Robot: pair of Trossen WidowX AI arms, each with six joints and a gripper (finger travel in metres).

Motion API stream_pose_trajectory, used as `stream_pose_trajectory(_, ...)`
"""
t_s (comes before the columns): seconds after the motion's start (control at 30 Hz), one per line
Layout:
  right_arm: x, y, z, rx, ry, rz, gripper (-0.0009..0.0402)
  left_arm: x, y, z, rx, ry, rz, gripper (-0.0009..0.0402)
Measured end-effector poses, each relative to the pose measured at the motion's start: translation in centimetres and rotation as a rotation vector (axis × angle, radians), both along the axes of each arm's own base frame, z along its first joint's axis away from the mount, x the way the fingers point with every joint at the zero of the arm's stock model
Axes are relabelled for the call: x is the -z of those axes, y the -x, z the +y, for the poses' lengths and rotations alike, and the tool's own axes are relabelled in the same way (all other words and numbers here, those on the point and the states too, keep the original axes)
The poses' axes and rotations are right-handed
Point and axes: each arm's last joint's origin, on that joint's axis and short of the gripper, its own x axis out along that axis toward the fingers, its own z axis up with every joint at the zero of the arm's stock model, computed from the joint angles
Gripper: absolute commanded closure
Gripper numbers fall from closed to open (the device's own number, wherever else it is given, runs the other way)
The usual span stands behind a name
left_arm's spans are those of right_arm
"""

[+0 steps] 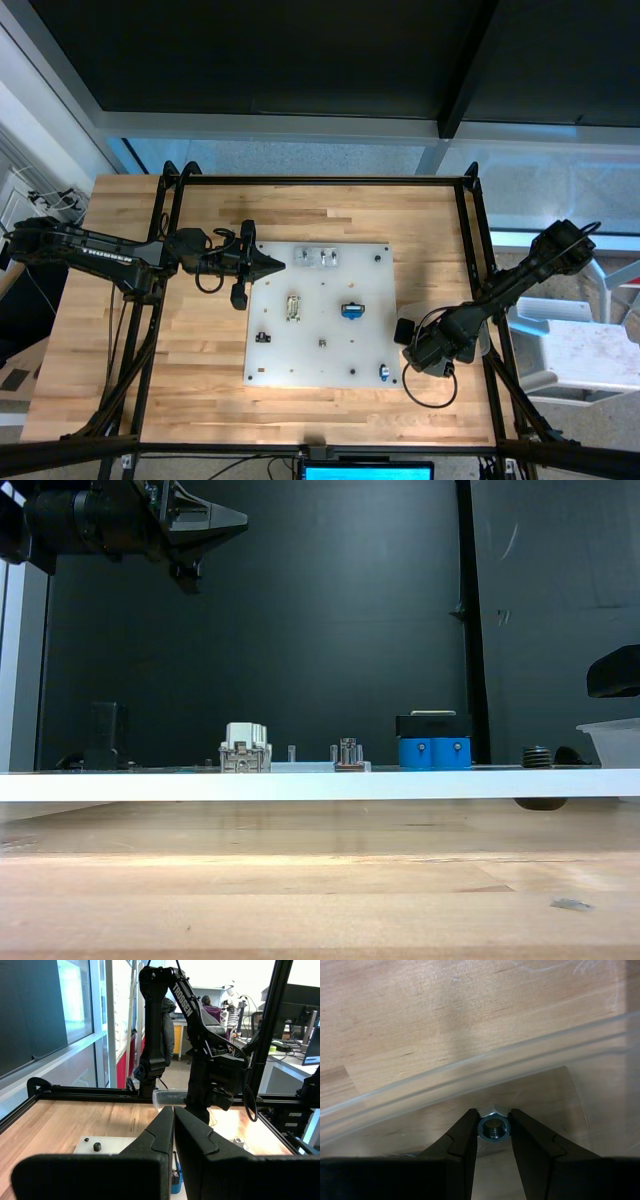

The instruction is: Pick the M12 fastener and fasten on the M12 threads

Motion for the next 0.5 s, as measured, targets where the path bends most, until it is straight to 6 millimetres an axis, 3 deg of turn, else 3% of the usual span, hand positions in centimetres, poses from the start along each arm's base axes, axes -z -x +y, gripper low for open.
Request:
stream_pose_trajectory(0.27,-2.1,-0.4,0.2,0.000,0.006,0.009,0.0359,0.0,0.0,0.0,0.000,0.000,0.000,0.0393)
stream_pose_trajectory(0.5,-5.4,-1.1,0.7,-0.055,0.022,0.025,0.0358,0.0,0.0,0.0,0.000,0.000,0.000,0.0393)
